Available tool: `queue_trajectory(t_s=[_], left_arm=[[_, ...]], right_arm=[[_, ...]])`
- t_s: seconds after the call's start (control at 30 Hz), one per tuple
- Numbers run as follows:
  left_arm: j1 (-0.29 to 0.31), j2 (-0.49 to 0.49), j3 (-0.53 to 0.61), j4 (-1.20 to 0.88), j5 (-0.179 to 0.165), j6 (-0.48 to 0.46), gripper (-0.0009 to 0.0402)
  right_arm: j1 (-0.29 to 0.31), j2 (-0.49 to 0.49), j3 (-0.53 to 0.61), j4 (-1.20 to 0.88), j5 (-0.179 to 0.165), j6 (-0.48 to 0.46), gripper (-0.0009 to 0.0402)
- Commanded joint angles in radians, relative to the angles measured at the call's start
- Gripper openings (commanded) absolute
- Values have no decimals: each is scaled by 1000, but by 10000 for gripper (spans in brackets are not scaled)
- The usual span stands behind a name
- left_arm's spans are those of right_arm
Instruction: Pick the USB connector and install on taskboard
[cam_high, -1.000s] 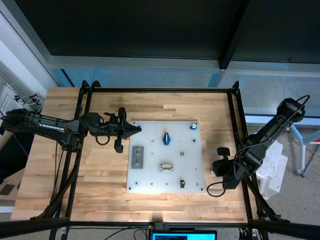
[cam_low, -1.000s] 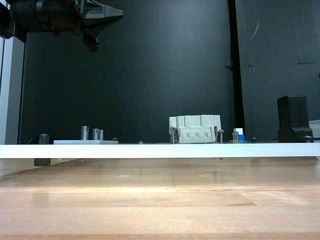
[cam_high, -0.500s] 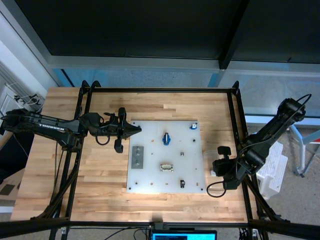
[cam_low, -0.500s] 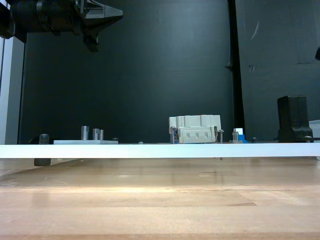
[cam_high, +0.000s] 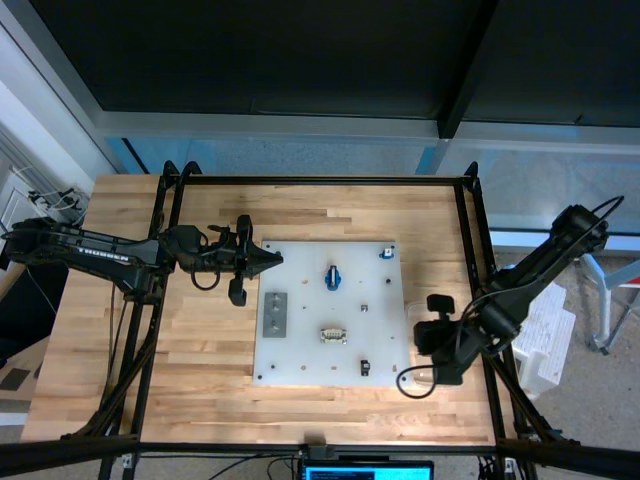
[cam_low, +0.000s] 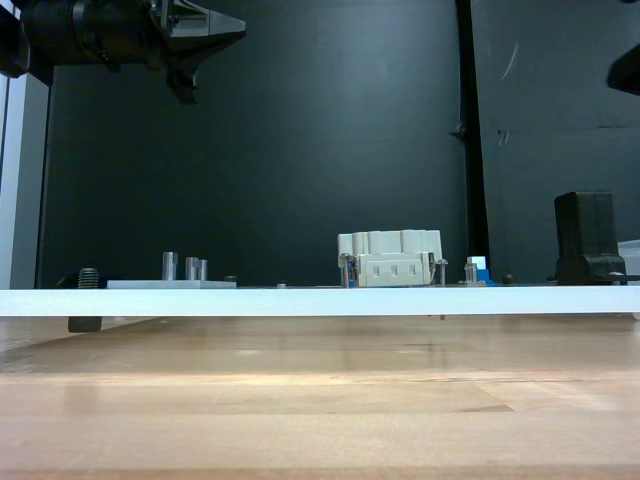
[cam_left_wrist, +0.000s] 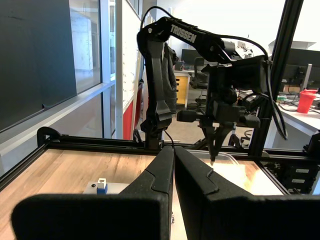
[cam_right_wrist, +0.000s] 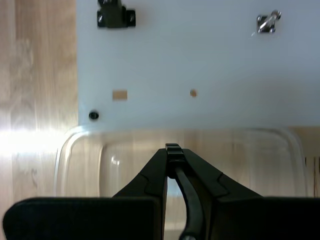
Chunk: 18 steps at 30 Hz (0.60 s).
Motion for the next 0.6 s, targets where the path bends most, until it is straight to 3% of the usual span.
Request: queue_trajectory(t_s=[0.03,0.13,0.6], left_arm=[[0,1,0,0,0,0,0],[0,0,0,0,0,0,0],[0,0,0,0,0,0,0]], right_arm=[[-26,54,48,6,-4,-19,0],[-54,108,94,11,-27,-37,0],[-112,286,250,50,-46,-74,0]])
